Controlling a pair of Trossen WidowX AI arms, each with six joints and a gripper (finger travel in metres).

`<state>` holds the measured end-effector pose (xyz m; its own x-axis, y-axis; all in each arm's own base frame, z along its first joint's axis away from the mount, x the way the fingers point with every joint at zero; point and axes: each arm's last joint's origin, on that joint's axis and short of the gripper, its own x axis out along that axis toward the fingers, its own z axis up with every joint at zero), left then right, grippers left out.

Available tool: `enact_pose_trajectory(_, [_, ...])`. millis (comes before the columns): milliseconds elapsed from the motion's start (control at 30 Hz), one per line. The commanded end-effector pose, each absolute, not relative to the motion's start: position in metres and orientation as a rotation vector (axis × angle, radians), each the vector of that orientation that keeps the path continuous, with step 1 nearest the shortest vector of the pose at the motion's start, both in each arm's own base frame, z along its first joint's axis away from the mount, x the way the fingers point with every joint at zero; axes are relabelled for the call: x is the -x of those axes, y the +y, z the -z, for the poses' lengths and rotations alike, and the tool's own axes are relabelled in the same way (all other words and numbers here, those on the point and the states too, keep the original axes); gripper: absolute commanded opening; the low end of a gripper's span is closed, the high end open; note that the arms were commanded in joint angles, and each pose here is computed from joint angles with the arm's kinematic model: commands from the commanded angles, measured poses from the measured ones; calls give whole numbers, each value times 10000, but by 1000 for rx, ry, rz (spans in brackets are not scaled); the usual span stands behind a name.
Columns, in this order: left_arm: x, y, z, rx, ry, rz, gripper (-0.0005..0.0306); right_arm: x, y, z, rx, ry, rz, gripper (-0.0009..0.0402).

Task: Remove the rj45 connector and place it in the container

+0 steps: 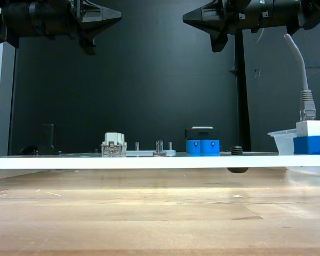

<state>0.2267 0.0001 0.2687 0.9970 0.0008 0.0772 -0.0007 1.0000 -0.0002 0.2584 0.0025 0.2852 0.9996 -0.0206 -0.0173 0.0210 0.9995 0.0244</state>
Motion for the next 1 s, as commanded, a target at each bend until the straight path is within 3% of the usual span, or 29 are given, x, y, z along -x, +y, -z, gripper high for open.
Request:
enact_pose_trajectory(33, [-2268, 0, -2686, 0, -77, -1, 0, -2585, 27, -2853, -25, 16, 19, 0])
enact_pose_trajectory(400, [-2269, 0, -2686, 0, -76, 0, 0, -2585, 26, -2845, -44, 30, 21, 0])
enact_pose_trajectory(1000, [-2269, 1, -2686, 0, -76, -1, 0, -2462, 118, -2930, -18, 640, 22, 0])
